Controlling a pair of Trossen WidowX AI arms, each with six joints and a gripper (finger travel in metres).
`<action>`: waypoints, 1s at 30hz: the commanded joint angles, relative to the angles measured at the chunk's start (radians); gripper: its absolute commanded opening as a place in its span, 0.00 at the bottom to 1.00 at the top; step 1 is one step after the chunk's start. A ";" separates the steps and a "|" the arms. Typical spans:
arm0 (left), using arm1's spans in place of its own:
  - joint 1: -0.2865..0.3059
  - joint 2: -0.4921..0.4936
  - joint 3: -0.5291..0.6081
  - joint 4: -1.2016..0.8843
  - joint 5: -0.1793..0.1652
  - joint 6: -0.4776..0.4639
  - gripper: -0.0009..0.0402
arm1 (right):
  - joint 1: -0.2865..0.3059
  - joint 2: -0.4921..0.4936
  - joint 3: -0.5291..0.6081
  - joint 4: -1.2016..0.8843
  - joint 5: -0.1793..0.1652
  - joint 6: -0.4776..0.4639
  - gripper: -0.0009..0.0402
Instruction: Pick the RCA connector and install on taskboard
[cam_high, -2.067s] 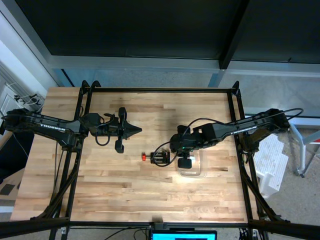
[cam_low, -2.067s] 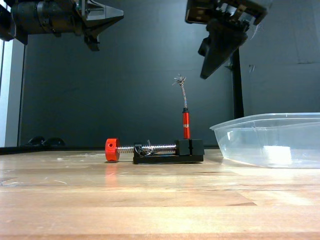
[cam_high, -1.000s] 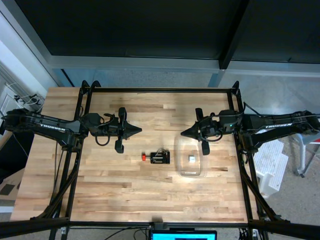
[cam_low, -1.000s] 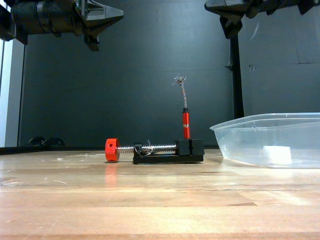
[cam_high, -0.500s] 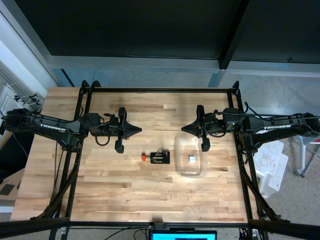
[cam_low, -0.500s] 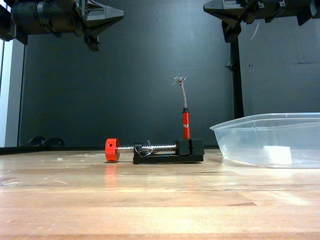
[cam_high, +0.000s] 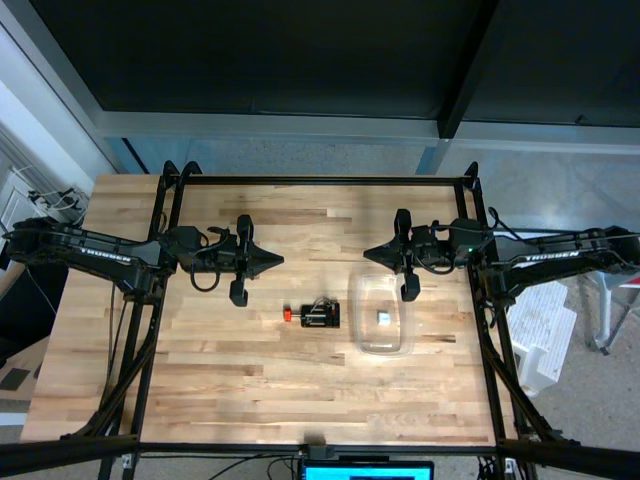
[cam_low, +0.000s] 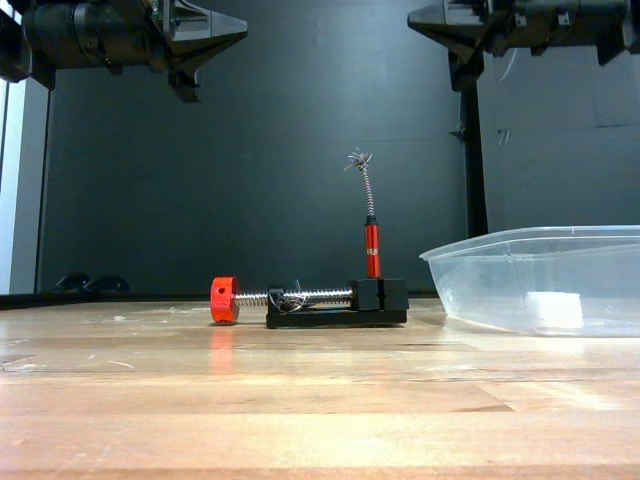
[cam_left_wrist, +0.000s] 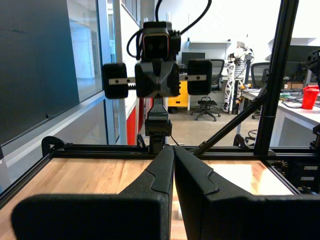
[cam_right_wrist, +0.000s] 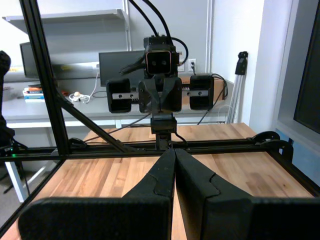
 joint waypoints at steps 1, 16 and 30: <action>0.000 0.000 0.000 0.000 0.000 0.000 0.02 | 0.001 0.000 -0.012 0.004 0.009 0.004 0.02; 0.000 0.000 0.000 0.000 0.000 0.000 0.02 | -0.004 -0.001 -0.035 0.019 0.041 0.002 0.02; 0.000 0.000 0.000 0.000 0.000 0.000 0.02 | -0.004 -0.001 -0.034 0.026 0.041 0.008 0.02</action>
